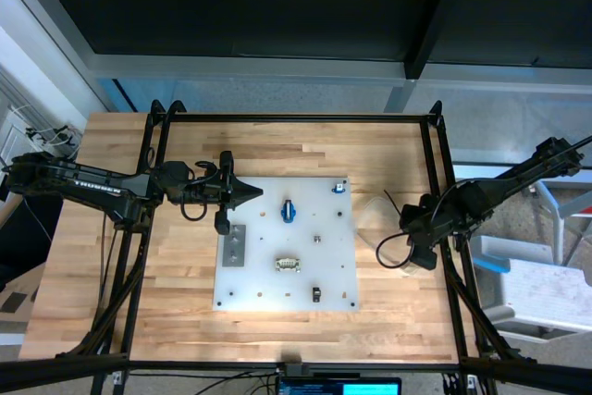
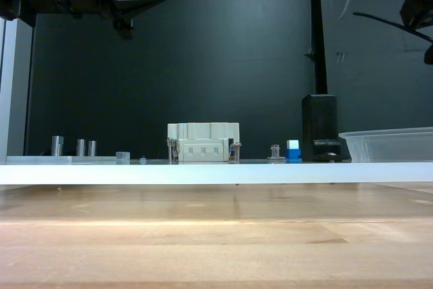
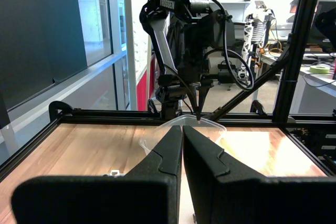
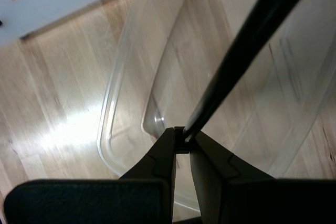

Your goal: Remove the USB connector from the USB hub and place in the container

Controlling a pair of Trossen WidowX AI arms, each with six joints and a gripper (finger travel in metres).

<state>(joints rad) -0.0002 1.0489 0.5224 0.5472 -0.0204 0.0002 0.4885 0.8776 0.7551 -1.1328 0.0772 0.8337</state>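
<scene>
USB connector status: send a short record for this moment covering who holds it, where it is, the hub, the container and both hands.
USB connector: out of the hub, plug pinched, cable tail sticking out past the fingers
right hand: shut on the plug, hanging above the container
placement: not yet done
USB hub: near part of the white board, apart from the connector
left hand: shut, empty, raised over the board's far-left corner
</scene>
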